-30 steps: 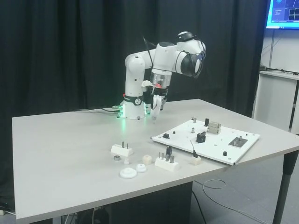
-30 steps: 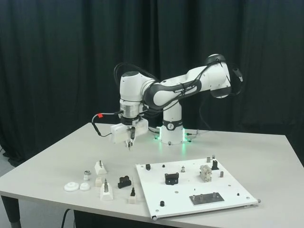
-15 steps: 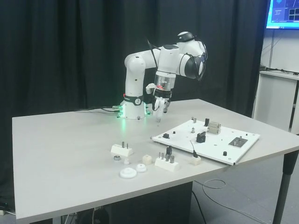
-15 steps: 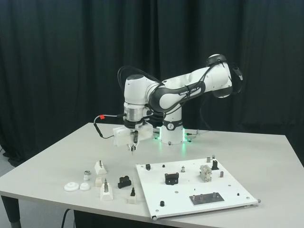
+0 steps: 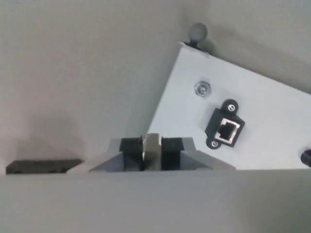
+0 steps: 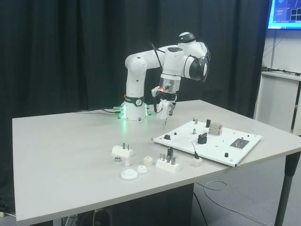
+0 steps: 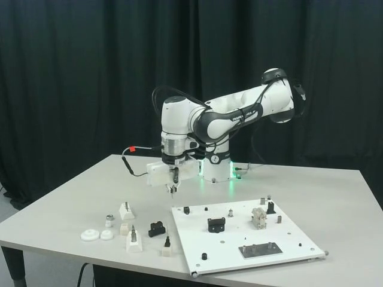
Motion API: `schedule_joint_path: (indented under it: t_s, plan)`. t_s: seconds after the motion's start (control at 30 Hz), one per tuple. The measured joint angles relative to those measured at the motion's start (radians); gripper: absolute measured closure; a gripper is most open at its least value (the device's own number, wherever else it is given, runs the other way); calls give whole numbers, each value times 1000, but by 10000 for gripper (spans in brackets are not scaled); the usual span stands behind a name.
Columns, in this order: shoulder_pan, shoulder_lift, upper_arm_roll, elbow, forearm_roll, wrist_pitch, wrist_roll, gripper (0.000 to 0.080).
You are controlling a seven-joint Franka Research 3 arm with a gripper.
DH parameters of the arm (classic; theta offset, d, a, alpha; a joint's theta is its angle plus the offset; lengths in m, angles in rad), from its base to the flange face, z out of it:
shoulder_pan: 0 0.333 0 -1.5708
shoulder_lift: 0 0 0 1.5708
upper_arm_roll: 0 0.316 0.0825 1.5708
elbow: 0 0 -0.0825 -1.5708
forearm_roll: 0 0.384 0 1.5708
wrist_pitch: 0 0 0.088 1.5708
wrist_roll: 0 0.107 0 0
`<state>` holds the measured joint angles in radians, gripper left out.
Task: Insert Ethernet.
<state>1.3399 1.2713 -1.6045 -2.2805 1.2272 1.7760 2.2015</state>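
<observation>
The gripper (image 5: pixel 151 154) has its two black finger pads (image 5: pixel 129 154) drawn nearly together, pinching a narrow pale piece (image 5: pixel 151 151) between them; in the wrist view this looks like the end of a plug, though what it is cannot be told for sure. In both room views the gripper (image 7: pixel 173 186) hangs in the air above the grey table (image 7: pixel 72 200), near the corner of the white board (image 7: pixel 287 236) that lies toward the arm's base, touching neither. One Ethernet socket (image 5: pixel 224 129) shows in the wrist view: a small black housing with a pale square opening, fixed flat on the board (image 5: pixel 272 121) by two screws, one at either end, close to the board's corner. Just beside it sits one bright nut or washer (image 5: pixel 201 88), and one round grey foot (image 5: pixel 198 32) sticks out at the corner. In the room views the same socket appears as a small black block (image 7: pixel 187 210) at the board's near corner. Off the board, on the table, stand three white holder blocks (image 6: pixel 122 150) carrying dark pins, two white gear wheels (image 6: pixel 128 174), one small pale cube (image 6: pixel 147 160) and one black piece (image 7: pixel 157 228), all well apart from the gripper. One white arm (image 6: pixel 176 59) reaches out from its base, which glows green (image 6: pixel 123 110).
</observation>
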Motion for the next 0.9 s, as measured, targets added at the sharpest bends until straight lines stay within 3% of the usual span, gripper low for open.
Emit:
schedule_joint_path:
  t_s: [0.47, 0.9]
  plan:
    - [65, 0, 0, -57, 24, 3, 56, 727]
    - [109, 0, 1, -109, 75, 43, 104, 727]
